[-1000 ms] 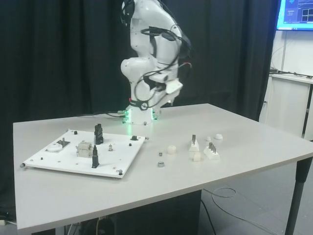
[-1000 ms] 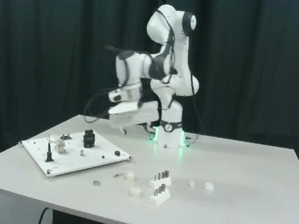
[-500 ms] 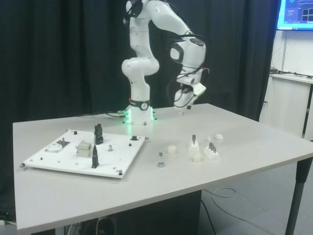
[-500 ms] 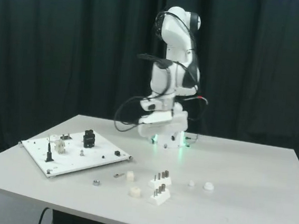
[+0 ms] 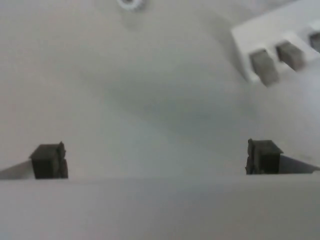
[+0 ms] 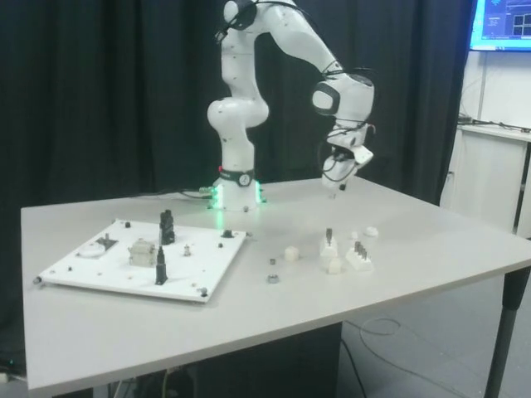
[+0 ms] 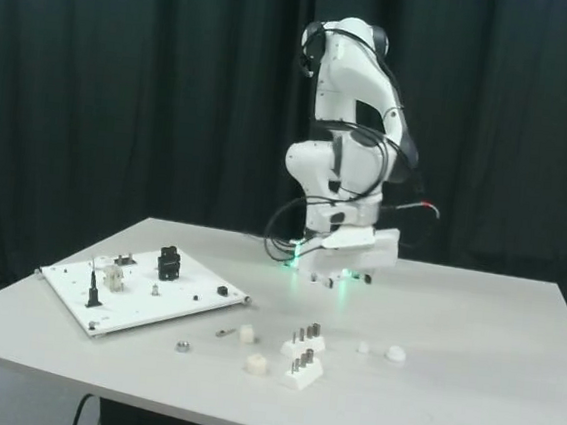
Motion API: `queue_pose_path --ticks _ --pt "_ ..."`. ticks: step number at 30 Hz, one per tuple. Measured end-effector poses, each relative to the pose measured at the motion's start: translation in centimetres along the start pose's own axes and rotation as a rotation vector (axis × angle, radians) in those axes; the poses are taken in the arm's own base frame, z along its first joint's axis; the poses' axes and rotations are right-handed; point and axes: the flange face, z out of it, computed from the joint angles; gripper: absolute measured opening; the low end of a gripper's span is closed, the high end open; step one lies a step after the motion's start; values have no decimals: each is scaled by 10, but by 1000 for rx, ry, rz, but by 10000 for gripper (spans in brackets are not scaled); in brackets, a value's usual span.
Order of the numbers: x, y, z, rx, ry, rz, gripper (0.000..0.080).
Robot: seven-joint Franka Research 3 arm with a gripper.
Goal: Pick small gear.
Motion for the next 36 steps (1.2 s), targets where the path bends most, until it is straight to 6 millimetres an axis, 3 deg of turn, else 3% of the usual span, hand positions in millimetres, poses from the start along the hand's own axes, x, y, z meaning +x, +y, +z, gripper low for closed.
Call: queue_pose_path --ticks 14,36 --pt "-7 -42 38 4 34 16 800" --pt "13 -58 92 41 64 112 800"
